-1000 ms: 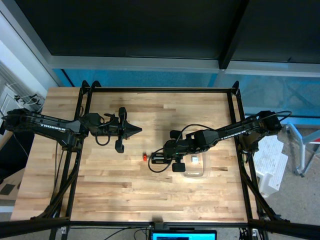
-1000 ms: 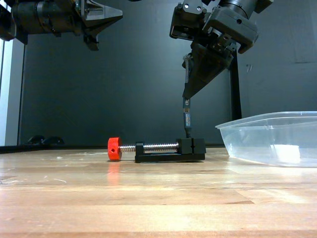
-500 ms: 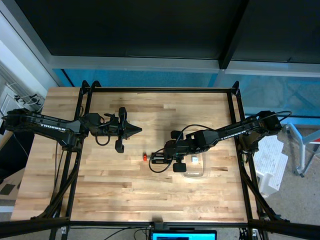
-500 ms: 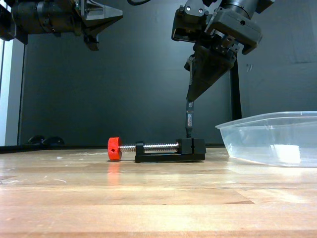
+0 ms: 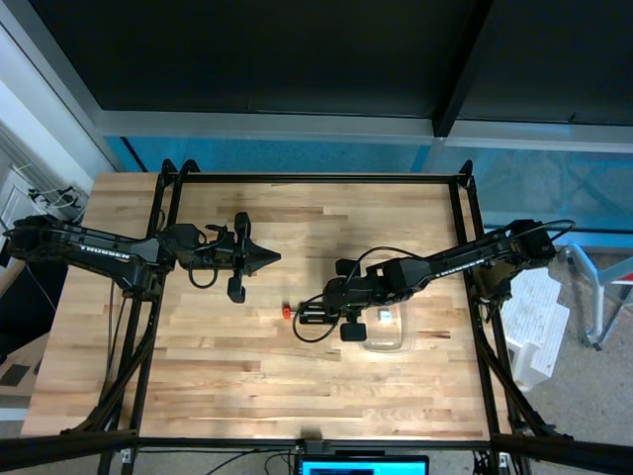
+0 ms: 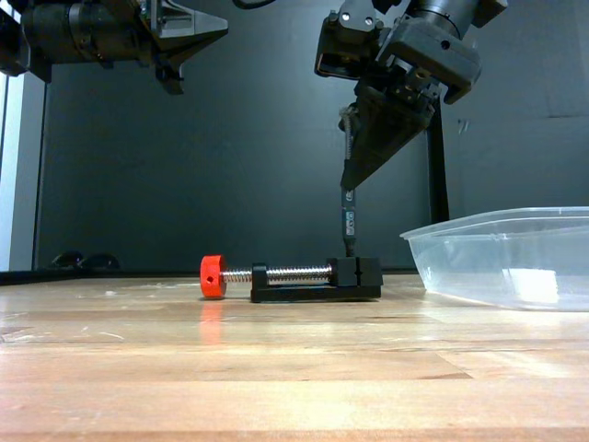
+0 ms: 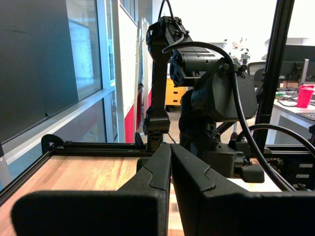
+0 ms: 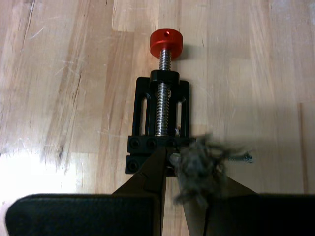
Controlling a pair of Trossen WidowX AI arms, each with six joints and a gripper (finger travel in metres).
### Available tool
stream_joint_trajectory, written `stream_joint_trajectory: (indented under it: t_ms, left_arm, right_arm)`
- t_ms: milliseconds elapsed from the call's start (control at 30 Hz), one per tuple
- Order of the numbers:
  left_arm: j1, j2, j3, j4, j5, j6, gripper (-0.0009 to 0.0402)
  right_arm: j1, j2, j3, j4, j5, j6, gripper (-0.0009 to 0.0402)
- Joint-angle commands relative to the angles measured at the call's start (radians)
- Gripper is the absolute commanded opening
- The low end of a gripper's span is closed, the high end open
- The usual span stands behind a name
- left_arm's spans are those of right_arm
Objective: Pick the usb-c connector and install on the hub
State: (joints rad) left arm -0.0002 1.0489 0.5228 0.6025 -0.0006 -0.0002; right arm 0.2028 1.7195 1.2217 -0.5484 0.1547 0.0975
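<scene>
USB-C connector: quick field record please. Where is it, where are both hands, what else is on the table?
USB-C connector: held upright, lower end at the block of the clamp; seated or not, cannot tell
right hand: above the clamp, shut on the connector
left hand: raised over the table's left side, shut
other: clear tub beside the clamp

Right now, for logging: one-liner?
left gripper shut, high over table; right gripper shut on dark usb-c connector, upright, tip at black vise
</scene>
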Motion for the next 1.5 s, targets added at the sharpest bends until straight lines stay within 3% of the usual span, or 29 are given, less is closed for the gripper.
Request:
stream_joint_trajectory:
  t_ms: [33,700,1200,1500]
  left_arm:
    - [0.000,0.000,0.000,0.000,0.000,0.000,0.0000]
    - [0.000,0.000,0.000,0.000,0.000,0.000,0.0000]
    - [0.000,0.000,0.000,0.000,0.000,0.000,0.0000]
    - [0.000,0.000,0.000,0.000,0.000,0.000,0.0000]
  right_arm:
    - [0.000,0.009,-0.006,-0.002,-0.009,-0.006,0.0000]
    - [0.000,-0.017,-0.005,0.006,-0.026,-0.006,0.0006]
    - [0.000,-0.047,-0.006,0.010,-0.026,-0.005,0.0127]
    - [0.000,-0.120,-0.019,-0.039,-0.025,0.003,0.0161]
